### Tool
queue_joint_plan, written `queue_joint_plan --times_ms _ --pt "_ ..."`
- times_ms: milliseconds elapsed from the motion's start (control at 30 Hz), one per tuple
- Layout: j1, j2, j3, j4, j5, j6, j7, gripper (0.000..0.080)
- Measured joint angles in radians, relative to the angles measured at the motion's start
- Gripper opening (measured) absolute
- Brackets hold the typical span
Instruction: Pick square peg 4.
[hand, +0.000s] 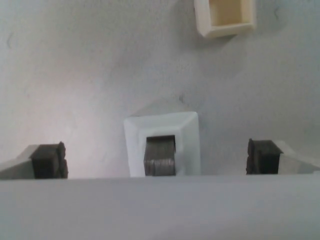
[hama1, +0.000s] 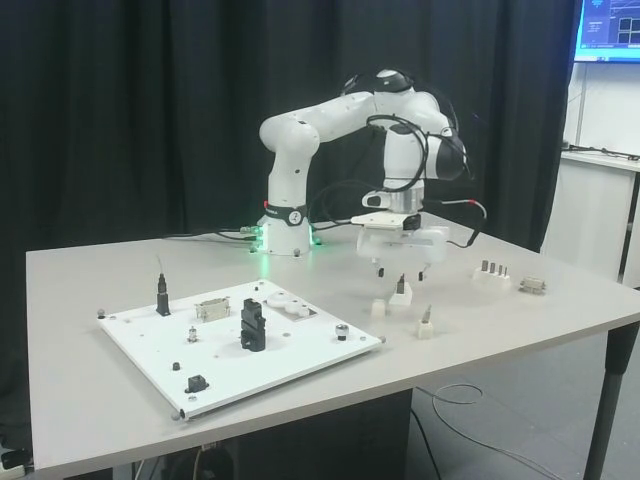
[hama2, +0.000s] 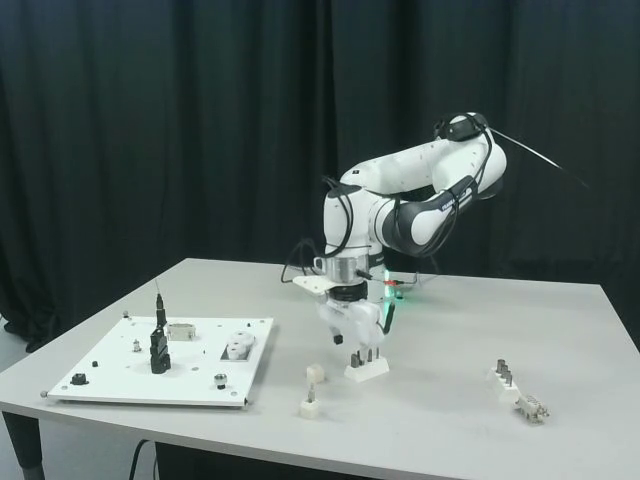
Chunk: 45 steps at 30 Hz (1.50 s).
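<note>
So the big grey table (hama1: 90, 300) carries everything here, with the white Franka arm (hama1: 330, 115) bolted toward the far side and reaching forward over the middle. A flat white assembly board (hama1: 225, 345) with black fixtures sits off to the left in the first room view, well apart from the action.

The end effector (hand: 155, 160) hangs right over a small white block holder (hand: 162, 145), fingers spread wide and gripping nothing. In the wrist view one black fingertip pad (hand: 49, 161) sits on one side of that holder and the other pad on the opposite side, both clear of it. Standing upright in the holder's pocket is the dark grey square peg (hand: 160, 156), which I take to be peg 4. It lies pretty much straight below the end effector, centred between the pads, long axis vertical, so I'd guess the next move is just down and close.

Nearby: a second small open-topped holder (hand: 225, 17) just beyond, empty as far as I can tell, and another little white holder with a pin (hama1: 425, 325) nearer the table's front edge. Neither looks to block the fingers.
</note>
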Motion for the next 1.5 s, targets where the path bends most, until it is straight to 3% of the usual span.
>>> queue_joint_plan --times_ms 400,1033,1067,1100,1267,1300,1467,1500 --pt "0.000 0.000 0.044 -0.011 0.028 0.047 0.004 0.0800" --pt "0.002 0.000 0.085 -0.016 0.051 0.096 0.003 0.0800" --pt "0.002 0.000 0.085 -0.016 0.052 0.096 0.003 0.0714" --pt "0.003 0.000 0.086 -0.017 0.052 0.097 0.003 0.0562" --pt "0.006 0.000 0.087 -0.019 0.053 0.097 0.003 0.0562" --pt "0.006 0.000 0.087 -0.019 0.054 0.097 0.003 0.0360" --pt "0.008 0.000 0.089 -0.020 0.056 0.097 0.002 0.0360" --pt "0.009 0.000 0.089 -0.020 0.056 0.097 0.002 0.0152"
